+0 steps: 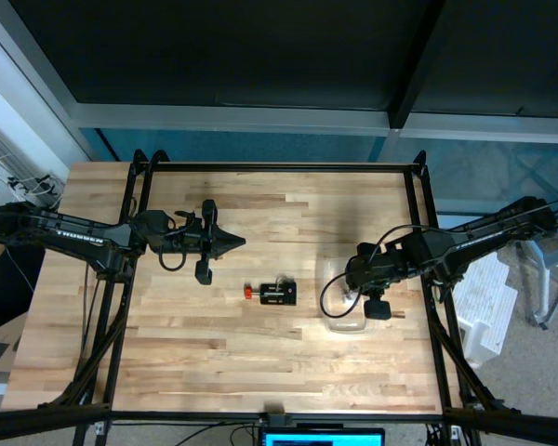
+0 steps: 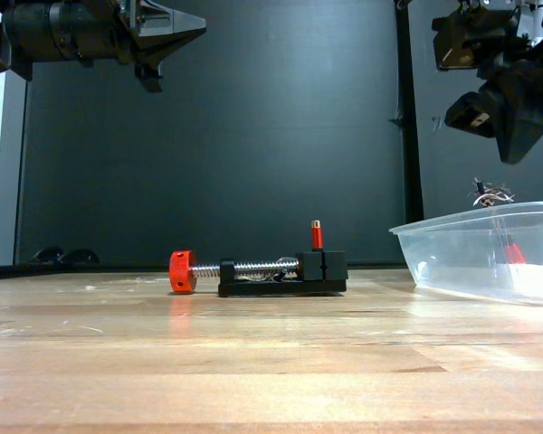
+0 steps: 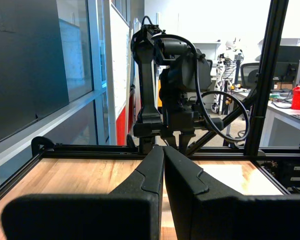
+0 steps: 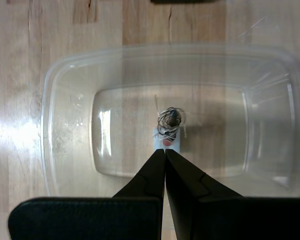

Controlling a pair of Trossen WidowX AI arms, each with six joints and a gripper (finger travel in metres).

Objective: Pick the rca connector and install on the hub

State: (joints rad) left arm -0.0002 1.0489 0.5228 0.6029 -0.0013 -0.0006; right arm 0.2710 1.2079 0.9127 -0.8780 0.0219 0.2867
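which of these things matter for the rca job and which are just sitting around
In the job: rca connector, lying in the clear tray; hub, on the table; right gripper, shut, above the tray.
Just about: left gripper, shut, held high over the table's left side; lit screen at the near edge.

The left arm (image 1: 65, 232) stretches level from its edge, held high, and its left claw (image 3: 163, 148) points inward with both fingers pressed together. The right arm (image 1: 484, 228) reaches in from the opposite edge and bends at the wrist. Its right claw (image 4: 165, 151) aims straight down, fingers closed tip to tip, gripping nothing.
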